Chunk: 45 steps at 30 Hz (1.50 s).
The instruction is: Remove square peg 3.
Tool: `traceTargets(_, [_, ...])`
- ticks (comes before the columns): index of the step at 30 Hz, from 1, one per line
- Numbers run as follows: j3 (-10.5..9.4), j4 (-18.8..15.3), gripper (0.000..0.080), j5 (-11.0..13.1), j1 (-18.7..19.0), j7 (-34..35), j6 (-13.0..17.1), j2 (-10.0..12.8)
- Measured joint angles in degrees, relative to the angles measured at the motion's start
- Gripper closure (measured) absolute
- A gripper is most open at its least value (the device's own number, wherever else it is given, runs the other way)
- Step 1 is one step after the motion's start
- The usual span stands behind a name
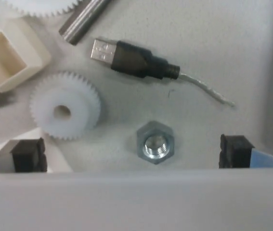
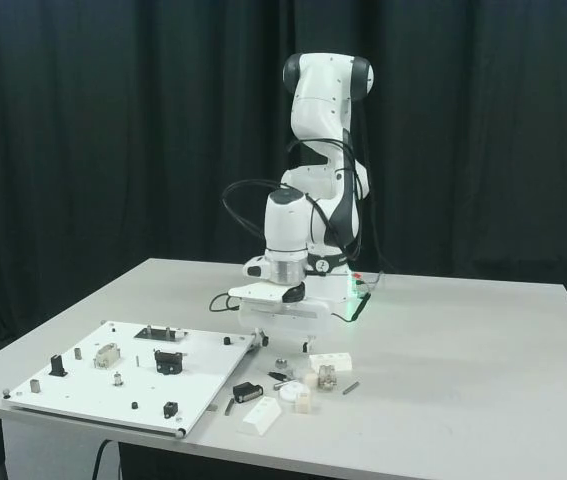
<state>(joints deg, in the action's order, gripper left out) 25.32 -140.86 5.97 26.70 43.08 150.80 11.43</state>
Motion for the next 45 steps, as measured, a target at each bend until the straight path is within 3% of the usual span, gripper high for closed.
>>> traceTargets(17, [0.44, 1.91, 0.0003, -2.16, 0.00, 0.07, -0.98, -1.07])
traceTargets(31, [1.93, 3.78, 0.0003, -5.19, 0.00, 1.21, -3.11, -1.63])
traceTargets(45, [3.07, 5.78, 0.0003, -6.61, 0.00, 1.21, -4.84, -1.81])
